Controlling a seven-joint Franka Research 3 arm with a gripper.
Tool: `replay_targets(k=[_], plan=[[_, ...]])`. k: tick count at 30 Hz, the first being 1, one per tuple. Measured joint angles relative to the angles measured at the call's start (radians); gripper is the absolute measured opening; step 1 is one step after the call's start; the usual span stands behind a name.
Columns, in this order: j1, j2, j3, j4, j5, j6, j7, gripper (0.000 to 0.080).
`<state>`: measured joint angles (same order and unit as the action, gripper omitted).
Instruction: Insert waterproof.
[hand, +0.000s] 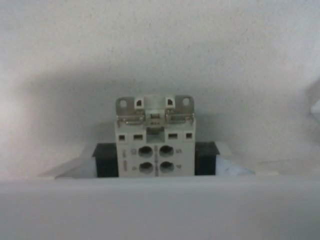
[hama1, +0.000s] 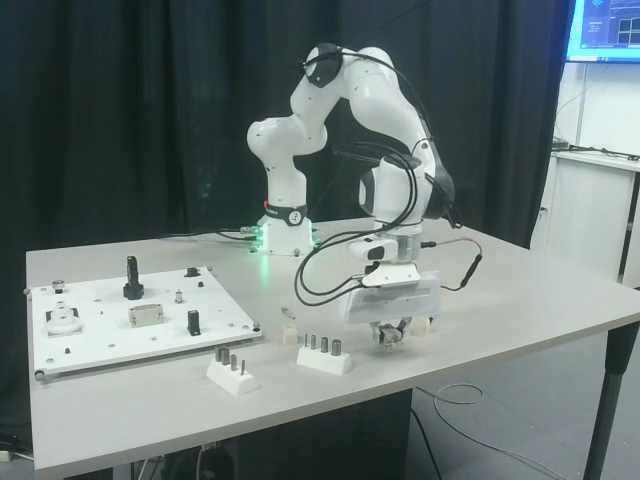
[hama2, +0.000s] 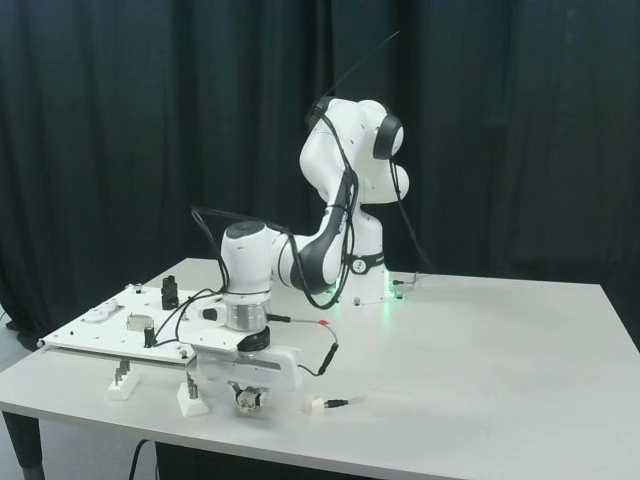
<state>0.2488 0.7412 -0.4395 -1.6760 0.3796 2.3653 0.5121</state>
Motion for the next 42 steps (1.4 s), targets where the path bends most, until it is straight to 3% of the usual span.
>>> replay_targets(k=[11,34,42], plan=[[-0.01,-0.001,0.0,0.038,-0.002,-0.058,0.0,0.0312],[-0.013,-0.001,0.0,0.046,-0.003,-0.06,0.0,0.0312],[-0.016,-0.002,0.0,0.052,-0.043,-0.058,-0.008,0.0312]])
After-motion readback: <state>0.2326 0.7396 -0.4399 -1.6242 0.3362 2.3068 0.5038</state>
